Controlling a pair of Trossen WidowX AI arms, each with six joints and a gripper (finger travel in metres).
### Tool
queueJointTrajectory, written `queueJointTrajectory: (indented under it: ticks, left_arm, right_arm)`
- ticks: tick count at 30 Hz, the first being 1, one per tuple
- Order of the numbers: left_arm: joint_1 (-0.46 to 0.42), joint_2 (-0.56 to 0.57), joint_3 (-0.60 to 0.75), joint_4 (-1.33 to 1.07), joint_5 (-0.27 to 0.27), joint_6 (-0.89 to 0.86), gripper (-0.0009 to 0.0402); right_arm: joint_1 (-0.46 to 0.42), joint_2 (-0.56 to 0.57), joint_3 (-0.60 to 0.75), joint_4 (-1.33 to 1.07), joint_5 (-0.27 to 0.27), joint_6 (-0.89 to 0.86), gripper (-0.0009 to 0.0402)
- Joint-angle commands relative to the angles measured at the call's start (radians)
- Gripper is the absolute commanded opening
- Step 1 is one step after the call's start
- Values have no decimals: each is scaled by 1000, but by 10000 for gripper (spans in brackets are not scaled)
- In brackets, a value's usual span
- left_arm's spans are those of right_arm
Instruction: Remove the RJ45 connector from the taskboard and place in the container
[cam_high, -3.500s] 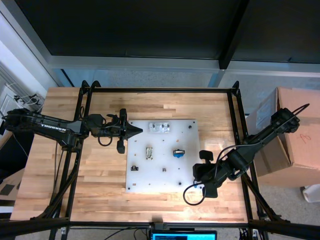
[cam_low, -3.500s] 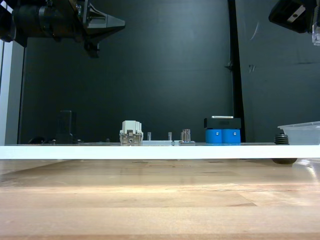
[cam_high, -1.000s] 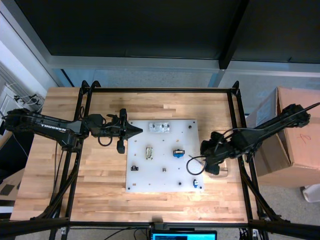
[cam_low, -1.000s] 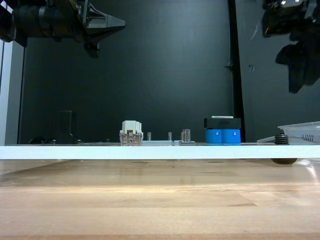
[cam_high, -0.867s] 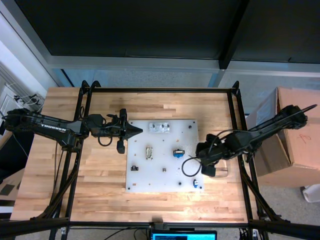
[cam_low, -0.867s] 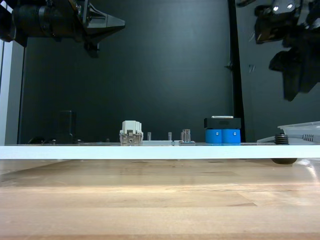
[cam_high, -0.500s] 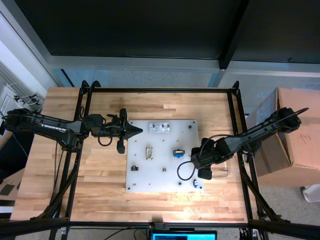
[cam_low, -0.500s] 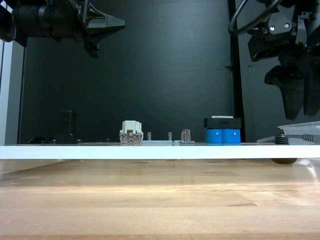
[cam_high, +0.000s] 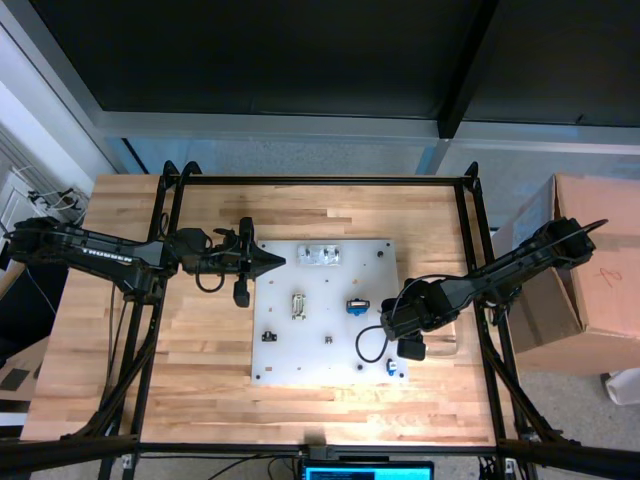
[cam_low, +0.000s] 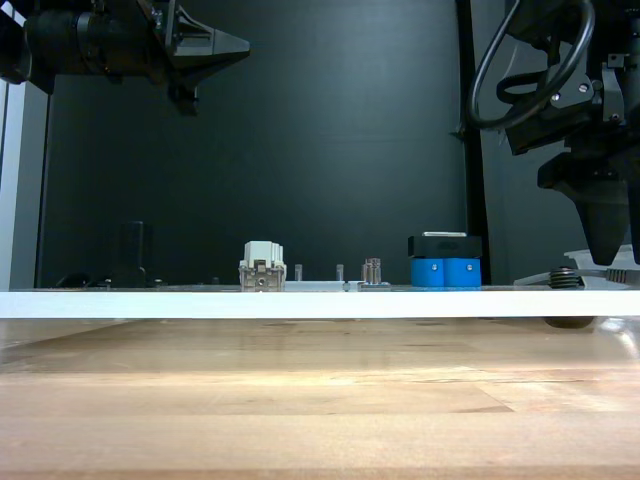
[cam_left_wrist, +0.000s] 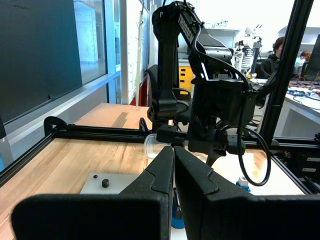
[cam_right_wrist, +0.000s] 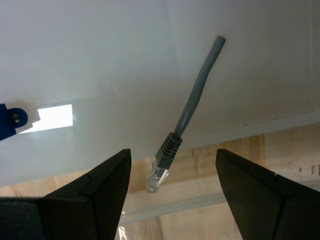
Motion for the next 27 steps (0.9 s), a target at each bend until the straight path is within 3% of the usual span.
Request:
queueJointTrajectory:
  ticks: [1, 13, 27]
  left_arm:
    - [0, 0, 0, 0, 0, 0, 0]
    - [0, 0, 0, 0, 0, 0, 0]
    - [0, 0, 0, 0, 0, 0, 0]
  right_arm:
    - [0, 8, -1, 2, 0, 5, 236]
    - [0, 46, -1, 30, -1, 14, 221]
    - [-2, 46, -13, 38, 1, 42, 86]
